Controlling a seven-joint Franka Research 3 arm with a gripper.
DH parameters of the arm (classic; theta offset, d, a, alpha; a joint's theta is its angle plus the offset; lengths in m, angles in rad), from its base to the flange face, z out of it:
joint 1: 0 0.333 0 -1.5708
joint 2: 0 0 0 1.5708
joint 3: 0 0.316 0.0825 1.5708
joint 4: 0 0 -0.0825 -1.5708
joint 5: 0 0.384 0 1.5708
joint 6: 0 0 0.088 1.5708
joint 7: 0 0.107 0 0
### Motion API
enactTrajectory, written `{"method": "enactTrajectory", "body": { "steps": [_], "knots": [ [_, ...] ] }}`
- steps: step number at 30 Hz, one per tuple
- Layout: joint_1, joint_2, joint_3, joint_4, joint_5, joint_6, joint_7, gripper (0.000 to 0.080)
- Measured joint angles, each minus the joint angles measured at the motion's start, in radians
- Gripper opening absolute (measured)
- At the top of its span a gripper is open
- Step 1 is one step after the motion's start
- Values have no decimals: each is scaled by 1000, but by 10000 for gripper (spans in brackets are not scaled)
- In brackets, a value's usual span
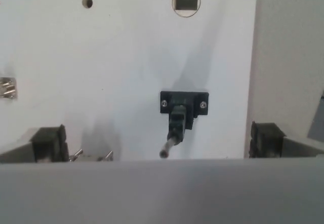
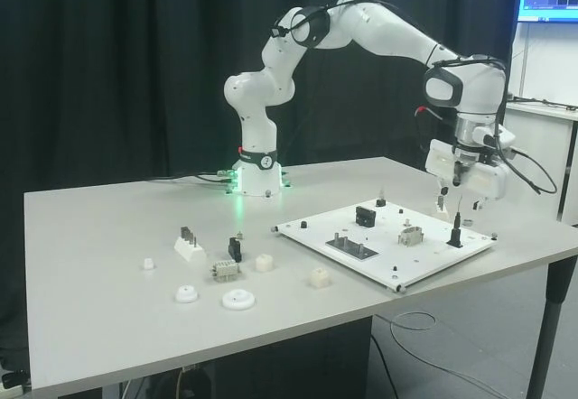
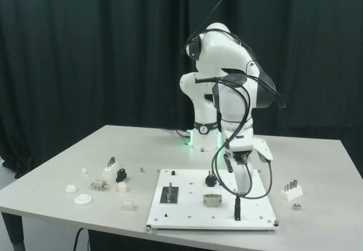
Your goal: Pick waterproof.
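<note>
The waterproof connector (image 1: 177, 125) stands upright in a black mount (image 1: 184, 104) screwed to the white board (image 1: 121, 72). In the first room view it (image 2: 456, 230) rises as a thin black post near the board's (image 2: 307, 233) corner that lies farthest from the arm's base (image 2: 256, 182), close to the table's (image 2: 90, 255) far side edge. In the second room view it (image 3: 237, 208) sits near the board's (image 3: 187, 217) front edge, toward the corner under the arm.

The gripper (image 1: 157, 143) hangs above the connector, not touching it — the two black fingertips (image 1: 49, 143) stand wide apart on either side of it in the wrist view, with nothing between them. The first room view shows the gripper (image 2: 457, 196) just over the post with a clear gap; in the second room view it (image 3: 238, 166) hangs over the same part of the board, a black cable looping down beside it.

Elsewhere on the board are a black block (image 2: 365, 216), a grey metal connector (image 2: 411, 236) and a dark plate with upright pins (image 2: 351, 246).

Off the board, toward the table's opposite side, lie small parts: a white block with pins (image 2: 188, 243), a small black piece (image 2: 235, 248), a grey connector (image 2: 223, 271), white cubes (image 2: 318, 277) and white round discs (image 2: 238, 300). In the second room view another white holder with metal pins (image 3: 291, 190) sits on the table beyond the board's edge nearest the connector.
</note>
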State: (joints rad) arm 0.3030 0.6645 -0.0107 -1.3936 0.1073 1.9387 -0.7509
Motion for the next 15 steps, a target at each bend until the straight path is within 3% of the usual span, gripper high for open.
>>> {"method": "enactTrajectory", "body": {
  "steps": [15],
  "knots": [
    [0,-1,0,28,-1,-27,1,800]
  ]
}}
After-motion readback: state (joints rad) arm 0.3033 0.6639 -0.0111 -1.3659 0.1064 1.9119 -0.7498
